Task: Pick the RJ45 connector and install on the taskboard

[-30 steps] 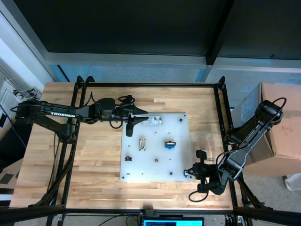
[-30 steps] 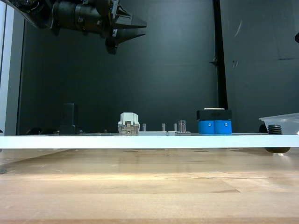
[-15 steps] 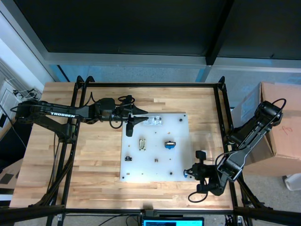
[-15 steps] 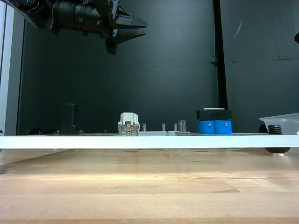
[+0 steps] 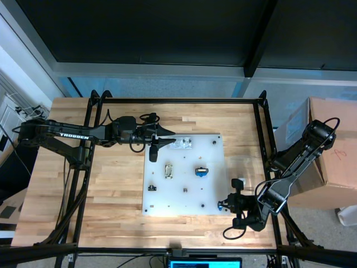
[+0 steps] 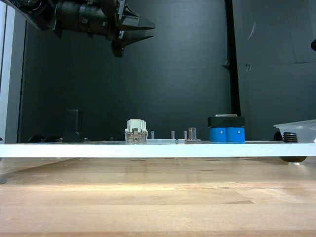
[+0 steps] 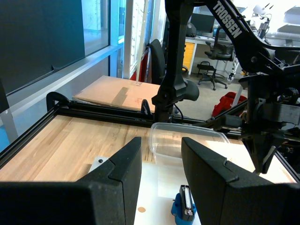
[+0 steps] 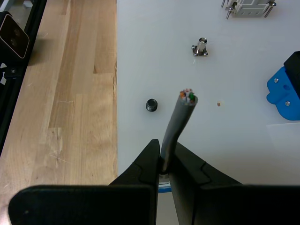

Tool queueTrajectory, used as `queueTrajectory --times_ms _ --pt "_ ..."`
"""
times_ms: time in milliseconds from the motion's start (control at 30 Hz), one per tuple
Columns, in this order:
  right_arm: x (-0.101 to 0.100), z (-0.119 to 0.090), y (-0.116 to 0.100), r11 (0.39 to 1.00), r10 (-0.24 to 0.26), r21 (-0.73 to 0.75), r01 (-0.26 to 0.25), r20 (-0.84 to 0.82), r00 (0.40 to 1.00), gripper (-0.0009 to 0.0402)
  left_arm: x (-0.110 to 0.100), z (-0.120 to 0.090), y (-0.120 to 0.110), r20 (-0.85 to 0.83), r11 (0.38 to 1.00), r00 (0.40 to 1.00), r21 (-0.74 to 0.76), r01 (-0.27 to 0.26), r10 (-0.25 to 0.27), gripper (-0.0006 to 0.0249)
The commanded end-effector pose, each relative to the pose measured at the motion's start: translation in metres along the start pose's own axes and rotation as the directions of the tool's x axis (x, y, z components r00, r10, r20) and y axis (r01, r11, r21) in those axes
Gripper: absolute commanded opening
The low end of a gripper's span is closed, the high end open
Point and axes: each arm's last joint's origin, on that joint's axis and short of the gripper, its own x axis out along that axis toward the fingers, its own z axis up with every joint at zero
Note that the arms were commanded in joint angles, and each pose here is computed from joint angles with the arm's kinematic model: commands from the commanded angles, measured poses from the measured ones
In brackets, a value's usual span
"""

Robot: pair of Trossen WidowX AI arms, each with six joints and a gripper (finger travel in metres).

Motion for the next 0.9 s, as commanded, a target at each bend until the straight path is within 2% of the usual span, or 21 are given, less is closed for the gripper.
queueTrajectory --times_ms 33,267,567,800,900 --pt "0.000 0.000 0.001 1.000 0.019 -0.005 -0.019 -0.025 0.999 0.0000 0.000 0.000 0.000 0.001 1.000 1.000 0.000 0.000 0.000 0.0113" --pt "-0.003 0.002 0.000 1.000 0.029 0.003 -0.029 -0.017 0.999 0.0012 0.000 0.000 0.000 0.001 1.000 1.000 0.000 0.000 0.000 0.0113" --pt "-0.010 0.006 -0.002 0.999 0.046 0.014 -0.046 0.000 0.999 0.0108 0.000 0.000 0.000 0.001 1.000 1.000 0.000 0.000 0.000 0.0113" --pt "-0.024 0.012 -0.012 0.996 0.091 0.024 -0.089 -0.060 0.994 0.0158 0.000 0.000 0.000 0.001 1.000 1.000 0.000 0.000 0.000 0.0113" --pt "-0.035 0.018 -0.017 0.998 0.062 0.002 -0.062 -0.091 0.994 0.0167 0.000 0.000 0.000 0.001 1.000 1.000 0.000 0.000 0.000 0.0113"
